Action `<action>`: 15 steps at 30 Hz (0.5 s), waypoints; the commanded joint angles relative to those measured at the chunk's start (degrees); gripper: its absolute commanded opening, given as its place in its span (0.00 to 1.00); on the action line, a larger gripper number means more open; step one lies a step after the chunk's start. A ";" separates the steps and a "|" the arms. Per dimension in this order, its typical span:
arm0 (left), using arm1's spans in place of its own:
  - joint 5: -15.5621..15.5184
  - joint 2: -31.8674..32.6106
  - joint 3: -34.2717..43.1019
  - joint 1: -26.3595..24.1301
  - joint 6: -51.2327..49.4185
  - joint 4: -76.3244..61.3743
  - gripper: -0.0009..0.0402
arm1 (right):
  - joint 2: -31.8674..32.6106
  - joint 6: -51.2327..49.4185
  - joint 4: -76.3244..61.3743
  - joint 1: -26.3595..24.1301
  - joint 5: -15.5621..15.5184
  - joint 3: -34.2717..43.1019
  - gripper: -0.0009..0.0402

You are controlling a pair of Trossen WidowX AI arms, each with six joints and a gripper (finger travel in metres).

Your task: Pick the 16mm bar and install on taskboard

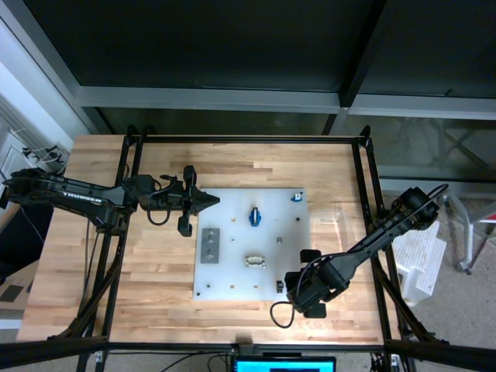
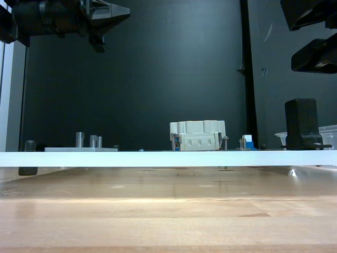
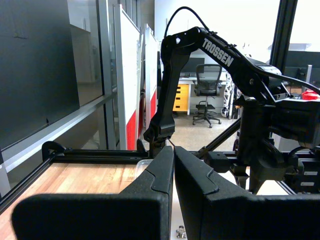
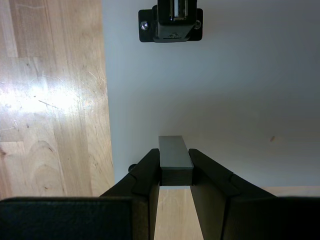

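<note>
Aloft, left pincer (image 1: 212, 200); bar (image 4: 175, 161) in right (image 4: 174, 153)

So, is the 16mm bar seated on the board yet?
No: right gripper holds the 16mm bar in its jaws above the taskboard, near right corner; left gripper, shut, hovers at the far left corner.

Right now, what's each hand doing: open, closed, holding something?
Left hand: closed, empty, raised over the board's left edge.
Right hand: closed on the 16mm bar, above the board's near right corner.
</note>
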 commanded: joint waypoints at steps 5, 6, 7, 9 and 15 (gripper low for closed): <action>0.00 0.02 0.02 0.00 0.00 0.02 0.02 | -0.13 -0.31 1.18 0.02 0.07 -0.90 0.07; 0.00 0.02 0.02 0.02 0.00 0.02 0.02 | -0.13 -0.33 1.55 0.02 0.07 -1.20 0.07; 0.00 0.02 0.02 0.00 0.00 0.02 0.02 | -0.13 -0.33 1.99 0.02 0.07 -1.62 0.07; 0.00 0.02 0.02 0.02 0.00 0.02 0.02 | -0.13 -0.35 3.21 0.00 0.04 -2.58 0.07; 0.00 0.02 0.02 0.00 0.00 0.02 0.02 | -0.13 -0.33 4.26 0.02 0.02 -4.35 0.07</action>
